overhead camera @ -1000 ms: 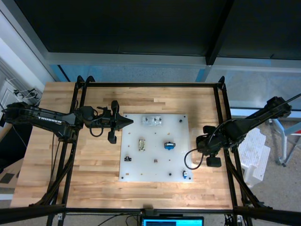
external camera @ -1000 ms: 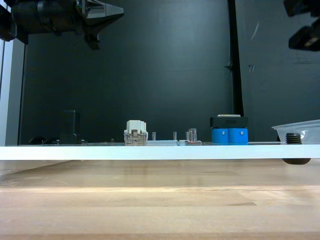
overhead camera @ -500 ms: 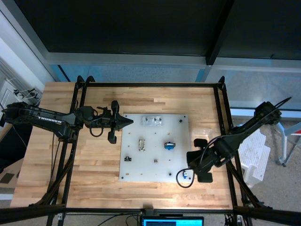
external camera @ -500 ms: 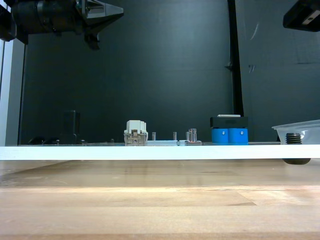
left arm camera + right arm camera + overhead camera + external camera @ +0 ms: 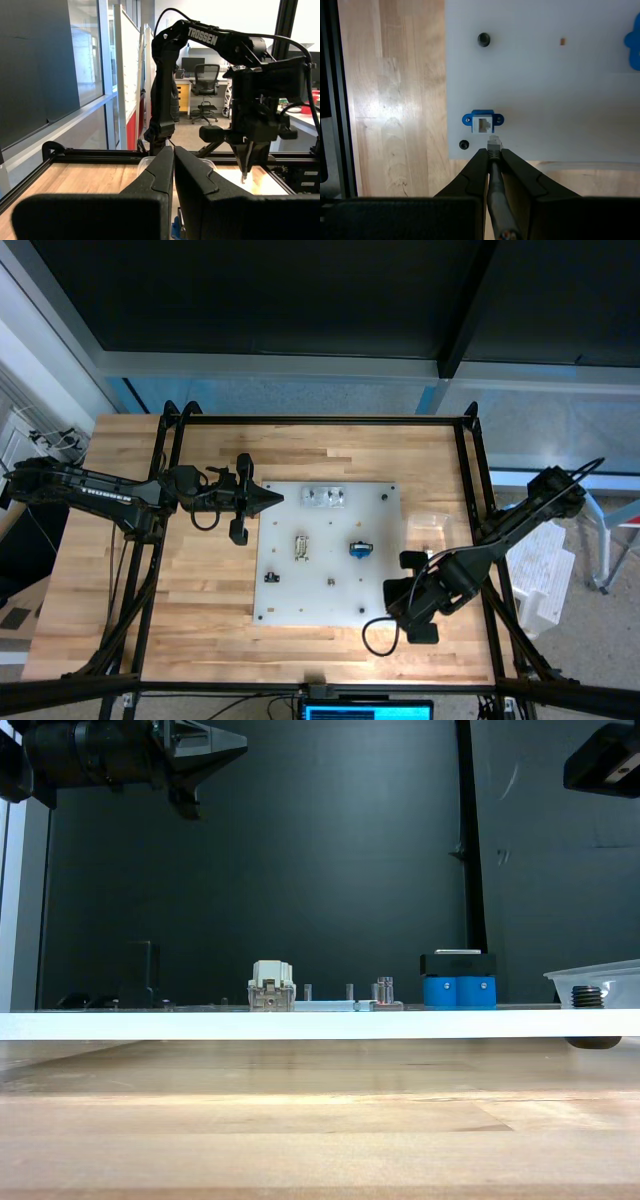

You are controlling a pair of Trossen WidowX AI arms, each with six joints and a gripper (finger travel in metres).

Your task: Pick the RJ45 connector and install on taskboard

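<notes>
Where the table [image 5: 200, 620] ends at its near edge, a lit blue screen [image 5: 365, 710] is seen just past the wood. The right claw [image 5: 493, 151] is held over the near right corner of the taskboard [image 5: 545, 90]. It is clamped on the RJ45 connector [image 5: 493, 141]: the grey cable [image 5: 496, 200] is pinched between the fingers and the pale plug juts past the tips. The plug tip is placed just beside the mouth of a blue socket [image 5: 482, 121]; contact cannot be judged. A small black screw [image 5: 464, 145] is noted close by the socket, and a black round fitting [image 5: 483, 39] well apart along the same board edge.

Mid-board, a beige connector block [image 5: 300, 546], a blue fitting [image 5: 359, 549] and a small black piece [image 5: 271, 578] are spaced well apart, with bare white plate between them and the socket. A clear tray [image 5: 430, 530] is set on the wood just beside the board's right edge; a black threaded part [image 5: 588, 994] is seen in it. Silver fittings [image 5: 325, 497] are mounted at the board's far edge.

The left claw [image 5: 173, 162] is held high near the board's far left corner, its fingers pressed together.

Wide strips of bare wood are left around the board, widest on the left. Black frame rails [image 5: 320, 421] bound the table.

The table is made of pale planked wood and the board is matt white. Dark wall panels [image 5: 300, 300] are seen beyond, and an office chair [image 5: 205, 90] across the room.
</notes>
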